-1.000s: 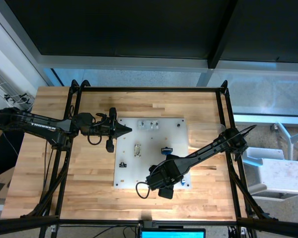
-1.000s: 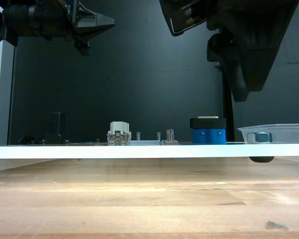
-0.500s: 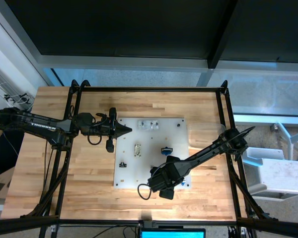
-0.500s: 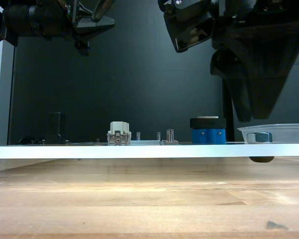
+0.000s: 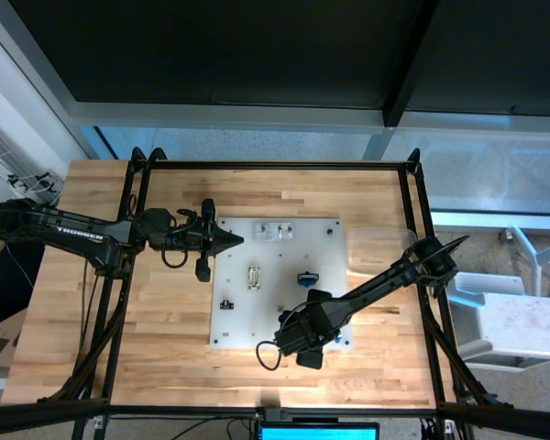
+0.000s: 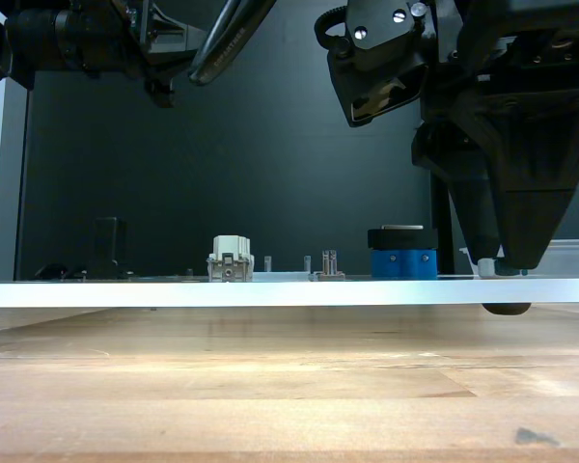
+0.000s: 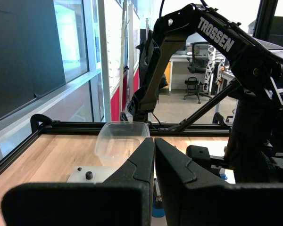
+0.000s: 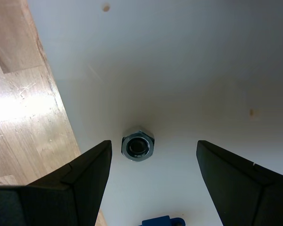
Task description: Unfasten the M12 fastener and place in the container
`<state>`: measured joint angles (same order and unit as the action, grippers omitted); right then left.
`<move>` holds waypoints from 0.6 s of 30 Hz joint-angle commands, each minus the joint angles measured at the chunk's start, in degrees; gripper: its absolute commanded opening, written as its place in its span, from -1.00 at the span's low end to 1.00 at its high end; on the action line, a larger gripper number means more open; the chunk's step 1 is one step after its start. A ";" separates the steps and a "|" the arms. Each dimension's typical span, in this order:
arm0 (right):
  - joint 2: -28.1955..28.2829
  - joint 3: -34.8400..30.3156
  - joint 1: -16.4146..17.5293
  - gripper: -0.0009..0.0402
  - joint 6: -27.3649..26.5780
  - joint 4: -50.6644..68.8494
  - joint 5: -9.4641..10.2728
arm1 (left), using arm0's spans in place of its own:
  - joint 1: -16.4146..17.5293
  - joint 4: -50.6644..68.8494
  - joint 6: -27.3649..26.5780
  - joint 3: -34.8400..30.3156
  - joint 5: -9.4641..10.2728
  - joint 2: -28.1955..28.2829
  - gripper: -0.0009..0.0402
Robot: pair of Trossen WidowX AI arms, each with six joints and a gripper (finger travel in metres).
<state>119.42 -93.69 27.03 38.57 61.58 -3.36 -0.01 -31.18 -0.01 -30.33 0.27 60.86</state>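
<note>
A small silver hex nut, the M12 fastener (image 8: 137, 146), sits on its stud on the white board (image 8: 179, 70), with the dark stud end showing in its bore. My right gripper (image 8: 153, 145) hangs open straight above it, one finger to each side and neither touching. In the low view the right gripper (image 6: 502, 262) reaches down to board level and hides the nut. In the high view the right gripper (image 5: 307, 344) covers the board's near right part. The clear container (image 5: 376, 247) stands just right of the board. My left gripper (image 7: 154, 157) is shut and empty, held high over the board's far left edge.
A blue-and-black part (image 6: 402, 256) stands on the board just left of the right gripper. A grey connector (image 6: 229, 262) and a silver post (image 6: 329, 262) stand mid-board. A black post (image 7: 88, 175) stands at the far right corner. A black frame surrounds the wooden table (image 5: 165, 367).
The right gripper has come down over the nut; its fingers now reach board level and hide the nut in the low view. The left arm has not moved.
</note>
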 commanded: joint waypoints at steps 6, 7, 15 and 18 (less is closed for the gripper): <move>-0.04 1.01 -0.02 0.27 -0.24 -2.25 0.13 | 0.00 -0.02 0.00 0.00 -0.02 0.00 -0.96; -0.04 1.11 -0.02 0.26 -0.24 -2.51 0.33 | 0.02 0.00 0.00 0.00 -0.02 0.00 -0.96; -0.04 1.44 0.00 -0.01 -0.26 -2.40 0.50 | 0.00 -0.02 0.00 0.00 -0.02 0.00 -0.96; -0.04 1.44 0.00 -0.18 -0.26 -2.38 0.50 | 0.00 -0.02 0.00 0.00 -0.02 0.00 -0.96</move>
<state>119.33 -92.29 27.00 38.28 58.87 -2.55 -0.01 -31.18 -0.01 -30.30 0.27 60.86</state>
